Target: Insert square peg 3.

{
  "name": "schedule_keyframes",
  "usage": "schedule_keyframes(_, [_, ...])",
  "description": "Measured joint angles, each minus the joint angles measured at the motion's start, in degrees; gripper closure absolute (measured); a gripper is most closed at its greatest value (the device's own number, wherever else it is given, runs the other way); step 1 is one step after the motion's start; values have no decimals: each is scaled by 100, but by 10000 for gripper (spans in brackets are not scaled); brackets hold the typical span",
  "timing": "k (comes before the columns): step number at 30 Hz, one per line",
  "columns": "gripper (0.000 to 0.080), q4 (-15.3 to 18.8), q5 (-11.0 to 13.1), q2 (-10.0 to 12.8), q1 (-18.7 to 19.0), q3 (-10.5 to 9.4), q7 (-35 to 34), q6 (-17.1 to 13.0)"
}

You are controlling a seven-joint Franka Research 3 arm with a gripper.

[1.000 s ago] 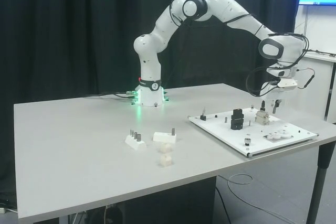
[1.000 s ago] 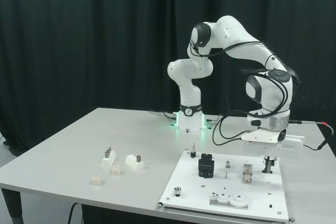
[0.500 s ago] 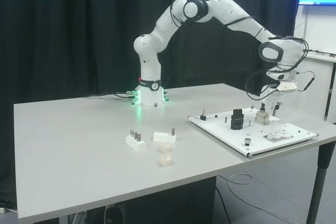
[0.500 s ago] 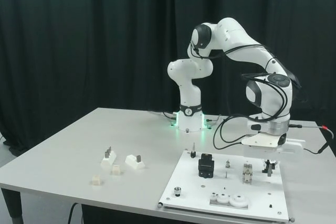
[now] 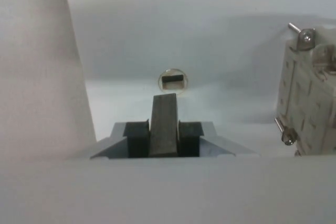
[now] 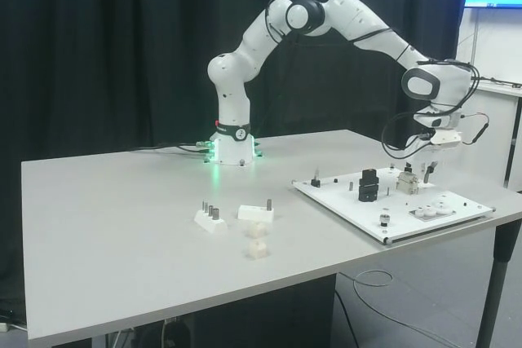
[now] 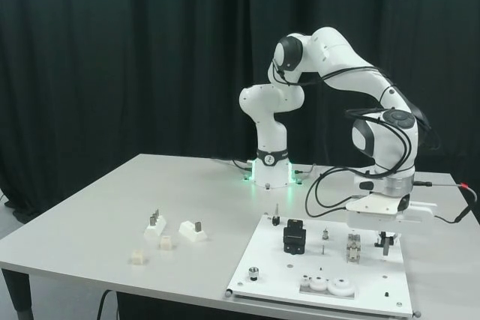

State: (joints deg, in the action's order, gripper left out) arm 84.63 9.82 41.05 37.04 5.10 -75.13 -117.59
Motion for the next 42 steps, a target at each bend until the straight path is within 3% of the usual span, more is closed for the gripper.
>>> schedule_keyframes(42, [689, 2, -1, 122, -7, 51, 0, -140])
